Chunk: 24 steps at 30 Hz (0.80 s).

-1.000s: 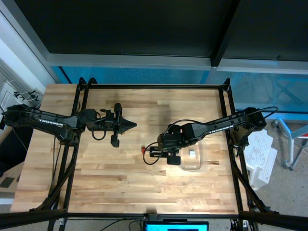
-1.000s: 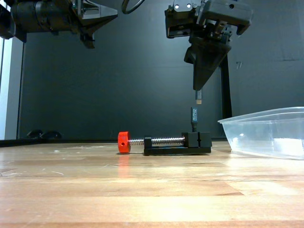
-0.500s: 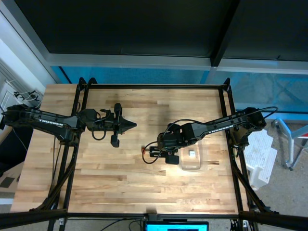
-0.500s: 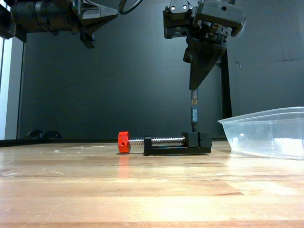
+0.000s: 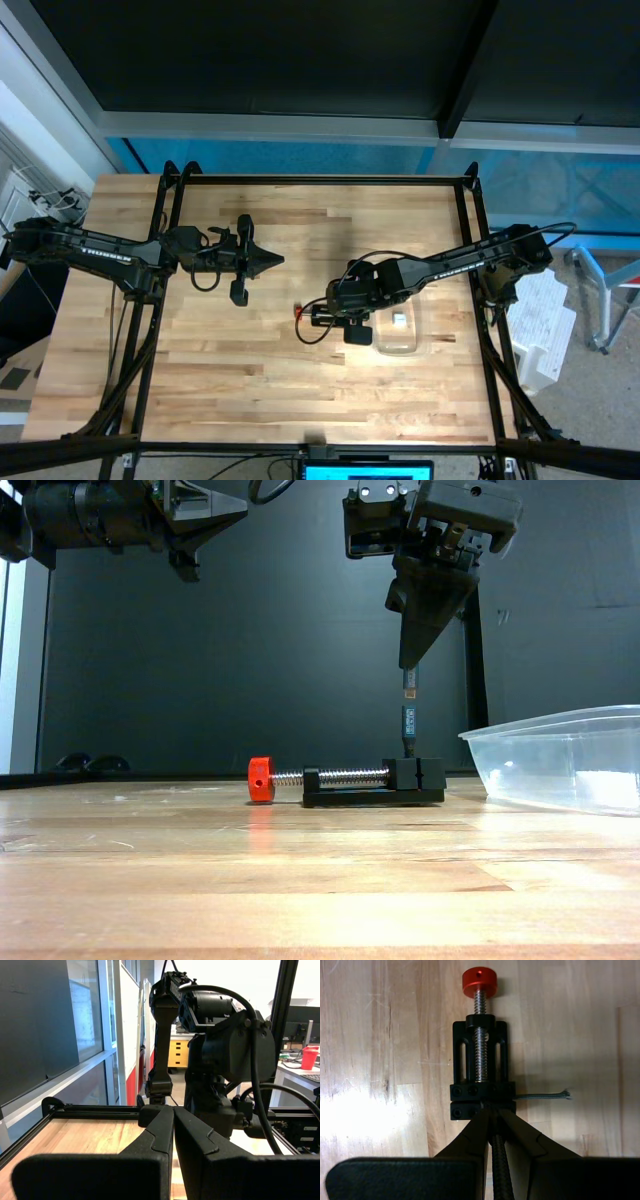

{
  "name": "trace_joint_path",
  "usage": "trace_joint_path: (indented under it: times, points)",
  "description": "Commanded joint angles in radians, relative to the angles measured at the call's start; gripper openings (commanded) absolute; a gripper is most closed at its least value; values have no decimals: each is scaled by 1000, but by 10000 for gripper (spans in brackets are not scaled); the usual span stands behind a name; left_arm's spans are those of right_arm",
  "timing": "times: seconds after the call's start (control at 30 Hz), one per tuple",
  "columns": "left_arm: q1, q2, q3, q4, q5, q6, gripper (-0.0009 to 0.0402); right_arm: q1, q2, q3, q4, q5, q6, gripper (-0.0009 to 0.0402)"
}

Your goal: Pick the usb-c connector and install on the hub

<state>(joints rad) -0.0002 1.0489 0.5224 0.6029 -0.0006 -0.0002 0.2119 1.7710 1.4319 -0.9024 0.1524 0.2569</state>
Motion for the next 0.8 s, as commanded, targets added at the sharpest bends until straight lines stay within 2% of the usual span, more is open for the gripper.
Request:
trace_joint_path:
  times: [0.03,0.7,0.8]
  points:
    - [0,0,0,0,0,0,0,3,4,0,8,-4,0,0]
    - [0,0,0,0,0,0,0,6,4,-1,7,-2,-1,0]
    - [0,0,0,0,0,0,0,6,4,-1,7,11,-3,0]
